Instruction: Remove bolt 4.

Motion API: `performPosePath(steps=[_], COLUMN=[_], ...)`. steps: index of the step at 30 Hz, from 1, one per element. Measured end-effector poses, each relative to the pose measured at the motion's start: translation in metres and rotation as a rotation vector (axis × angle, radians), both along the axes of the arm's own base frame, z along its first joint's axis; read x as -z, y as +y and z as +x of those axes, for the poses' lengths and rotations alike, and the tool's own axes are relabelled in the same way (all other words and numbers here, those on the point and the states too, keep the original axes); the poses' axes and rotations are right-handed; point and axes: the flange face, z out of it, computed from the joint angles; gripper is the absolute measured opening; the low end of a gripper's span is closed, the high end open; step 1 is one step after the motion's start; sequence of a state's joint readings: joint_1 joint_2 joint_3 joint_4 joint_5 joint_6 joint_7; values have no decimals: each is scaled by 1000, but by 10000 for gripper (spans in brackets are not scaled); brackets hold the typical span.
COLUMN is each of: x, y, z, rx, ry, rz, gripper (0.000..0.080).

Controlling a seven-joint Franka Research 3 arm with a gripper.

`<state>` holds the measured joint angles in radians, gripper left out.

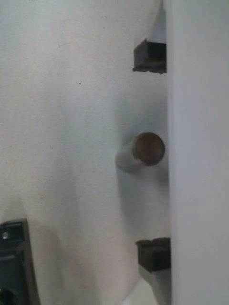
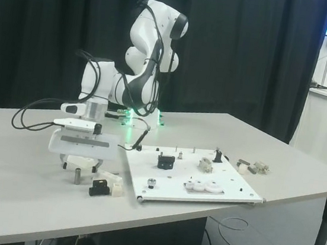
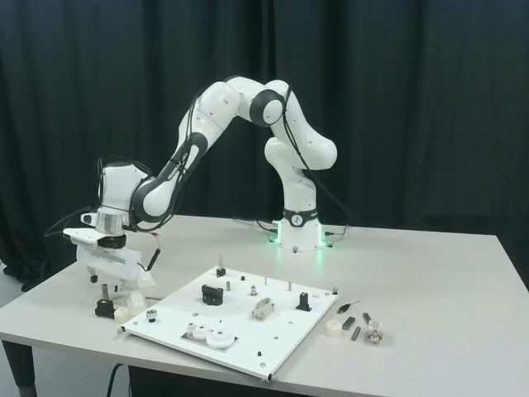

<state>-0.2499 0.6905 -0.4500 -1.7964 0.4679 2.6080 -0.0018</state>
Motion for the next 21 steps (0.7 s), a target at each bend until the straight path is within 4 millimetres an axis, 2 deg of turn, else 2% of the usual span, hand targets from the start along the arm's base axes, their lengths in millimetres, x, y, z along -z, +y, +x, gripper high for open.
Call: performPosePath(steps=[1, 21], x=[-1, -9], y=[0, -5], z=[0, 5], rx=[-1, -63], ry=[1, 12], rz=[2, 11], gripper=[773, 800])
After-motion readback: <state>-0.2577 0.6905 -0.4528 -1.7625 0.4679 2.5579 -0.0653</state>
